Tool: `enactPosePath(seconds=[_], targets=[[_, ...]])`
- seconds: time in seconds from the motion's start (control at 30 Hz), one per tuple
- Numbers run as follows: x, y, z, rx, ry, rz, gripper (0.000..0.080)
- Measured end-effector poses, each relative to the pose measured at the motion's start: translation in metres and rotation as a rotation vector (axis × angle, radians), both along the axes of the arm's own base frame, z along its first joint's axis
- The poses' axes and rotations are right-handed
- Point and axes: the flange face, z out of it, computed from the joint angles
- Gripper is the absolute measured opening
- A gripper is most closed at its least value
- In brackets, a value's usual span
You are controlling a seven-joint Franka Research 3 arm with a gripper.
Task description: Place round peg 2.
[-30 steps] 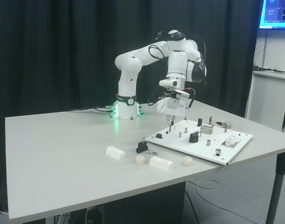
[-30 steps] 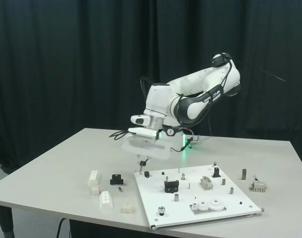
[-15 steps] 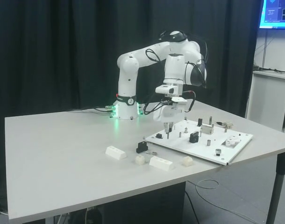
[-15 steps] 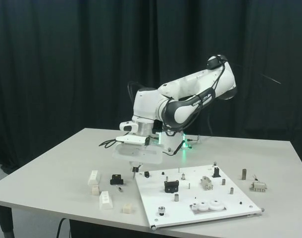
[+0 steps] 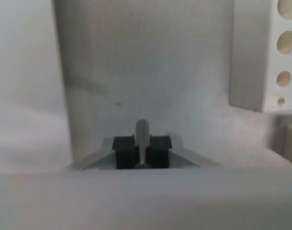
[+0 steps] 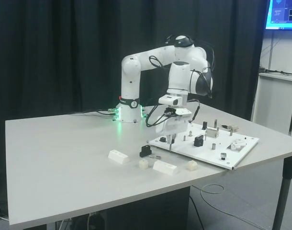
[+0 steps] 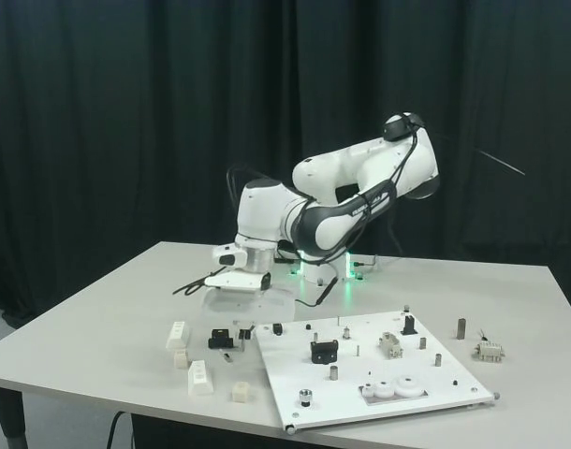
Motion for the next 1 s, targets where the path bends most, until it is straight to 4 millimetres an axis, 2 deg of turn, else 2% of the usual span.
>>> enactPosePath(seconds=[0.37,1.0], targets=[[0.01,-0.008,-0.009,0.013,0.009,0.001,0.0061],[0.024,-0.028,0.0,-0.01,-0.014,0.018,0.0061]])
